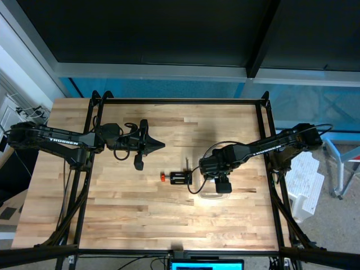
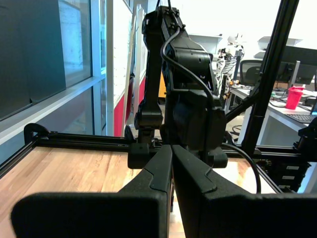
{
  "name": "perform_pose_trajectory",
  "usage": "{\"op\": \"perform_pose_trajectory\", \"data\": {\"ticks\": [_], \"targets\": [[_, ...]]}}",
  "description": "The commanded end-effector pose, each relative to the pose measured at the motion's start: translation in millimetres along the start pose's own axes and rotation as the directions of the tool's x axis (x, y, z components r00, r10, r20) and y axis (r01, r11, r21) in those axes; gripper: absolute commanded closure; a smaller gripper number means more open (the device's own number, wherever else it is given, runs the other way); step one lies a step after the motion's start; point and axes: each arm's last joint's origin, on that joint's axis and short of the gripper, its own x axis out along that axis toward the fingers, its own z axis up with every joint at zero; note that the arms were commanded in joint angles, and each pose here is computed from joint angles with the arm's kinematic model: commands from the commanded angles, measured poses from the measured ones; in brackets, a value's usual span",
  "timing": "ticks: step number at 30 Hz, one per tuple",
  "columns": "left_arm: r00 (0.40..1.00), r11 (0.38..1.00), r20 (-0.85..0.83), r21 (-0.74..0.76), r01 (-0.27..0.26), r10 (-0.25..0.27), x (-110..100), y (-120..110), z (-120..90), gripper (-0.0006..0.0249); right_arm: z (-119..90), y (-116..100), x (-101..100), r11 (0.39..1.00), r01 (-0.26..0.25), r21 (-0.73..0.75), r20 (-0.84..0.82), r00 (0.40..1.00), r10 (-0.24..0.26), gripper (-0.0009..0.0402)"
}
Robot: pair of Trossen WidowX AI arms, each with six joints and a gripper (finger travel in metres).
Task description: Pick the usb-c connector and install on the hub
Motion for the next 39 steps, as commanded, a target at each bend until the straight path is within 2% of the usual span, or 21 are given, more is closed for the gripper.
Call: {"op": "perform_pose_trajectory", "data": {"ticks": [1,10,20,22,39], "targets": [[1.000,1.000,0.001,0.000,0.000,0.000,0.0,0.1,0.2,0.0243,0.6,0.6,3.3,1.000,0.002,-0.001,-0.014,1.000,-0.002,0.0193],[1.000,1.000,0.001,0.000,0.000,0.000,0.0,0.0,0.2,0.0243,5.7,2.1,16.2,1.000,0.006,-0.004,-0.036,0.999,-0.006,0.0193],[1.000,1.000,0.001,0.000,0.000,0.000,0.0,0.0,0.2,0.0243,6.8,2.0,18.0,1.000,0.011,-0.005,-0.031,0.999,-0.011,0.0211],[1.000,1.000,0.001,0.000,0.000,0.000,0.0,0.0,0.2,0.0243,6.9,1.4,18.3,1.000,0.025,-0.005,-0.028,0.999,-0.026,0.0213],[1.000,1.000,0.001,0.000,0.000,0.000,0.0,0.1,0.2,0.0243,6.4,0.7,21.5,0.999,0.039,-0.003,-0.018,0.999,-0.039,0.0213]]}}
